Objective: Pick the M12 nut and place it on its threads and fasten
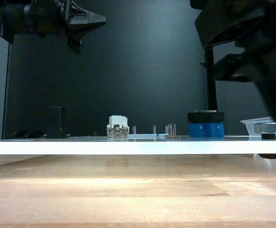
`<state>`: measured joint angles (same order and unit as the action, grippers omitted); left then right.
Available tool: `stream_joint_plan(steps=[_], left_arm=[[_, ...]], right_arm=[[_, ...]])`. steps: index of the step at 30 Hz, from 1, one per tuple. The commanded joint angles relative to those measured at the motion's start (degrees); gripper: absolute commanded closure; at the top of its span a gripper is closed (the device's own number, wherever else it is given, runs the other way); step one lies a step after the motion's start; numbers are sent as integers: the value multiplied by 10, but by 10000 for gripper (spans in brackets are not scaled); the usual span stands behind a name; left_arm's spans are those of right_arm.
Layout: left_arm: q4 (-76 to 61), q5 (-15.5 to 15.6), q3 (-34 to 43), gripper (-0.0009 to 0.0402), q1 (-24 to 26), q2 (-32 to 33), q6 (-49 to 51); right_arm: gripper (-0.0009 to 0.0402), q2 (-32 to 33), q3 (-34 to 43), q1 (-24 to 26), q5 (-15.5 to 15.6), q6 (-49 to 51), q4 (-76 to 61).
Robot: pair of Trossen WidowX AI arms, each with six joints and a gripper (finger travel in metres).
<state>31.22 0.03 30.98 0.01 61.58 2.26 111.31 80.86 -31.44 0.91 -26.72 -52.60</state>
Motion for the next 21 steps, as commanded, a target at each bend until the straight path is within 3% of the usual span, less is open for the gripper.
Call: stream_joint_plan(steps=[1, 6, 21], left_arm=[[0, 0, 0, 393, 0, 0, 0], [0, 0, 0, 393, 0, 0, 0], [0, 0, 0, 393, 0, 0, 0]], right_arm=[[393, 0, -10, -1, 38, 1, 22], [393, 0, -16, -4, 52, 0, 35], [393, 0, -14, -5, 51, 0, 34]])
